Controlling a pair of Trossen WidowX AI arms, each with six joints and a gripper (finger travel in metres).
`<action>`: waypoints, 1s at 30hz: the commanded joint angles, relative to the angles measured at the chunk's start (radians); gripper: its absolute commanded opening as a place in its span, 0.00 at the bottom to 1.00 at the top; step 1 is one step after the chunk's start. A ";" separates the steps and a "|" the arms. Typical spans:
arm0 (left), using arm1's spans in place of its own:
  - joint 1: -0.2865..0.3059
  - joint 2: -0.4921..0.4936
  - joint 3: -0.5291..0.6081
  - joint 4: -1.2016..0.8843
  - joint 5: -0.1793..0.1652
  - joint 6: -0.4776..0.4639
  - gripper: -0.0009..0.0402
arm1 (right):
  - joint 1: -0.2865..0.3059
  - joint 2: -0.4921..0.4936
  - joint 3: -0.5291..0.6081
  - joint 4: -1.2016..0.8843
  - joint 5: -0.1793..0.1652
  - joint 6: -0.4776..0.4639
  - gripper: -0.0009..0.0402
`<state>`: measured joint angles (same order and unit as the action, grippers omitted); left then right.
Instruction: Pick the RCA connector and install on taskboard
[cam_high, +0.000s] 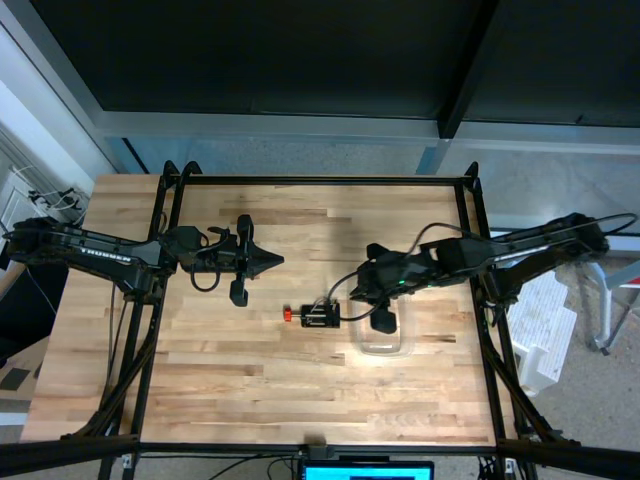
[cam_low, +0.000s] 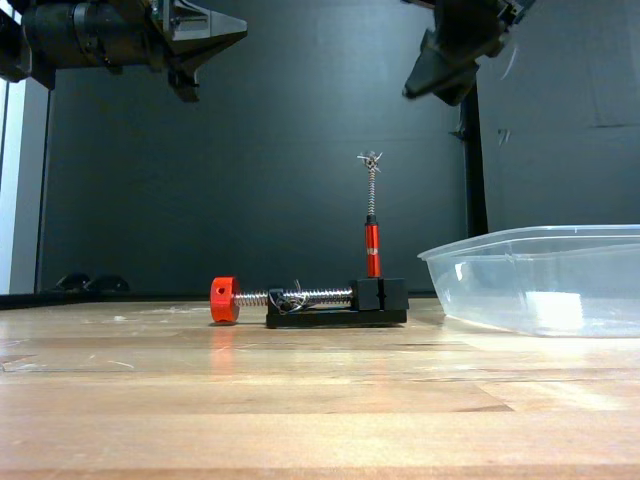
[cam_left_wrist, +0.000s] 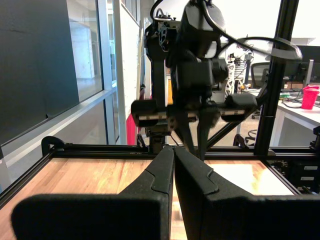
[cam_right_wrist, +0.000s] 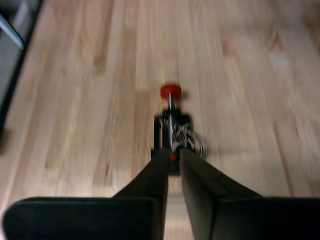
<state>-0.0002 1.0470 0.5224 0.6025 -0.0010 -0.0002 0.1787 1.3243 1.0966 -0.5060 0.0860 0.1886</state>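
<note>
The taskboard (cam_high: 318, 317) is a small black block at mid-table with a red stub (cam_high: 287, 314) at its left end; in the low view the taskboard (cam_low: 335, 303) also carries an upright red pin topped by a spring (cam_low: 371, 215). My right gripper (cam_high: 350, 293) hangs high above the board's right end, next to the clear tray. In the right wrist view the right gripper (cam_right_wrist: 171, 152) is almost shut, with a thin slit and nothing seen in it, above the taskboard (cam_right_wrist: 170, 127). A pale blur (cam_low: 555, 310) shows through the tray wall; I cannot tell if it is the RCA connector. My left gripper (cam_high: 278, 262) is shut, held high at the left.
A clear plastic tray (cam_high: 385, 351) lies just right of the taskboard, its wall (cam_low: 500, 285) low on the table. A black frame rail (cam_high: 320, 180) borders the wooden table. A cable (cam_high: 340, 285) loops from the right arm above the board.
</note>
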 joint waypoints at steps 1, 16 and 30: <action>0.000 0.000 0.000 0.000 0.000 0.000 0.02 | -0.004 -0.068 -0.078 0.108 0.013 -0.015 0.03; 0.000 0.000 0.000 0.000 0.000 0.000 0.02 | -0.073 -0.297 -0.339 0.509 0.042 -0.121 0.02; 0.000 0.000 0.000 0.000 0.000 0.000 0.02 | -0.144 -0.409 -0.497 0.764 -0.022 -0.131 0.02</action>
<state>-0.0002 1.0470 0.5228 0.6025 -0.0006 -0.0002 0.0383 0.9218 0.6121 0.2398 0.0727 0.0605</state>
